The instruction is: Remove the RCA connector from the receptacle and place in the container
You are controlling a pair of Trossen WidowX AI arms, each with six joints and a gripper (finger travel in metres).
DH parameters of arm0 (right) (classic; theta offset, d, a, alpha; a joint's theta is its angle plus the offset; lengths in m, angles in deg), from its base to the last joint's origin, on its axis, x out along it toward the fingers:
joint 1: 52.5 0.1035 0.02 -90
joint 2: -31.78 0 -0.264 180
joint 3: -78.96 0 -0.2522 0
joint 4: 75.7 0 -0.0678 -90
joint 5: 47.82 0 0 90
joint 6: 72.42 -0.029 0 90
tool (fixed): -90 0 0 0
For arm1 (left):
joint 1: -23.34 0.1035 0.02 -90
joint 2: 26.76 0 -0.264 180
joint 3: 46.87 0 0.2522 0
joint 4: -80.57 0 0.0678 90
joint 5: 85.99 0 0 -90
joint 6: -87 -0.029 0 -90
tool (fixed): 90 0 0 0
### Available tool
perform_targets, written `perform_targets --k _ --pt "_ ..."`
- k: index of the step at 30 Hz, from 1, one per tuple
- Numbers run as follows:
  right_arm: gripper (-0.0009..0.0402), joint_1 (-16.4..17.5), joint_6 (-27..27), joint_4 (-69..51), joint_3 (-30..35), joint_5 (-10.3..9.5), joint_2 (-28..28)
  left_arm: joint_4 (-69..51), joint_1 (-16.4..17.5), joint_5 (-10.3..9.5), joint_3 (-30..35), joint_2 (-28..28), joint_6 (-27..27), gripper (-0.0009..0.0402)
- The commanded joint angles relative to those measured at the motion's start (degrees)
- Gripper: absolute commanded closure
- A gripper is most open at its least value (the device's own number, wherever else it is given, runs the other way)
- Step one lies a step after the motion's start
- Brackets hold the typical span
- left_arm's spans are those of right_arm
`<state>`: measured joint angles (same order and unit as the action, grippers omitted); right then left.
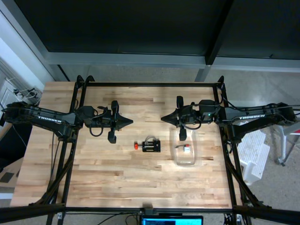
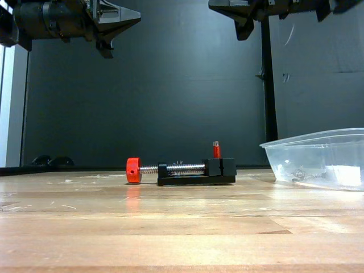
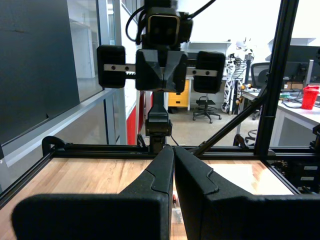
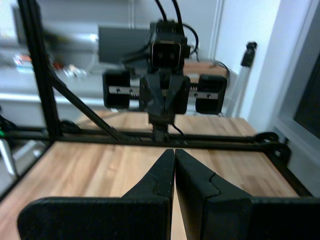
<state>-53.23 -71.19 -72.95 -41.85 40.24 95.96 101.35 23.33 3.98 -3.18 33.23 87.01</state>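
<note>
A black vise with a red knob sits mid-table. Only a short red fixed part stands on it; no braided cable rises there. The RCA connector, a short grey braided lead with a red end, lies in the clear container next to a white block; the lead also shows through the container's wall. My left gripper hovers high, left of the vise, shut and holding nothing. My right gripper hovers high behind the container, shut with nothing in it.
Black frame rails run along the table's far edge and both sides. The two arms face each other tip to tip above the far half of the wooden table. A screen sits at the near edge.
</note>
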Motion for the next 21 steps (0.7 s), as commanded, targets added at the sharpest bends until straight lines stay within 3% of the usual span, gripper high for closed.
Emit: perform_targets --k 1,6,9,21 --pt "0.0393 -0.4 0.3 4.0 -2.5 1.44 -0.4 0.0 0.0 0.00 0.0 0.0 0.0 0.0393" --pt "0.0393 -0.3 0.7 8.1 -5.2 2.95 -0.4 0.0 0.0 0.00 0.0 0.0 0.0 0.0393" --pt "0.0394 0.2 0.8 10.6 -7.0 5.18 -0.8 0.0 0.0 0.00 0.0 0.0 0.0 0.0393" --pt "0.0393 1.8 0.5 11.6 -9.8 4.87 -1.9 0.0 0.0 0.00 0.0 0.0 0.0 0.0393"
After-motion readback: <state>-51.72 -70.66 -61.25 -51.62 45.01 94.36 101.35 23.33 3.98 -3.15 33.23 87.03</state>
